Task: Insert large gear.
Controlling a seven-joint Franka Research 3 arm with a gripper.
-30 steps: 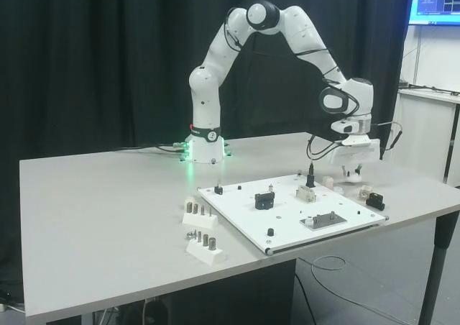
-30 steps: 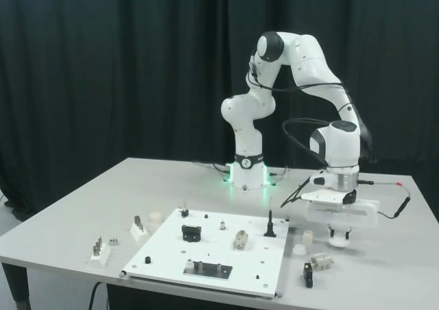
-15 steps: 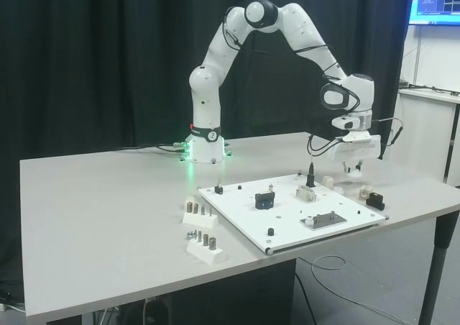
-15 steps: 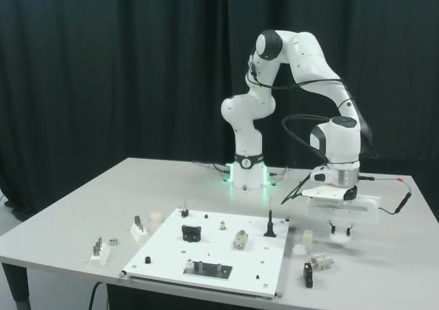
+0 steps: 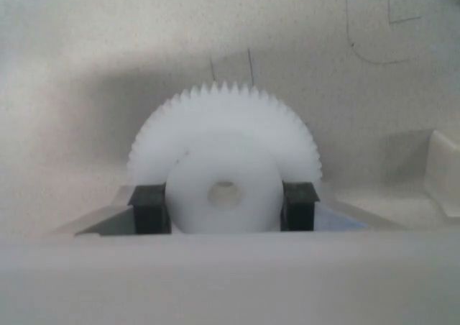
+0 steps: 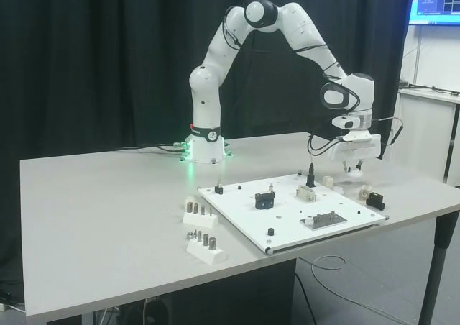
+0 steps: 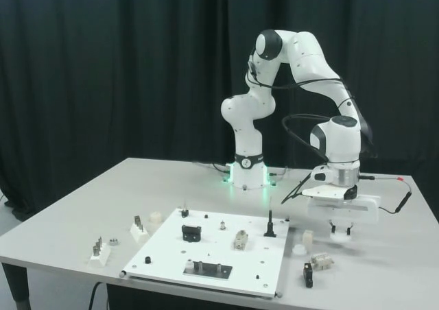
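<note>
i see my end effector [image 5: 225, 208] pinching the large gear [image 5: 224, 163] by its middle hub, lifted above the grey bench [image 7: 411, 255], off to the side of the white board [image 7: 212, 252].

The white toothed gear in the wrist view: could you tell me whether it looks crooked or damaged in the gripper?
Nothing stands out. The white toothed gear sits squarely between the two black fingertips, which clamp its hub on either side. The visible teeth look even and unbroken. The gripper holds it above the grey table, beside the white assembly board.
</note>
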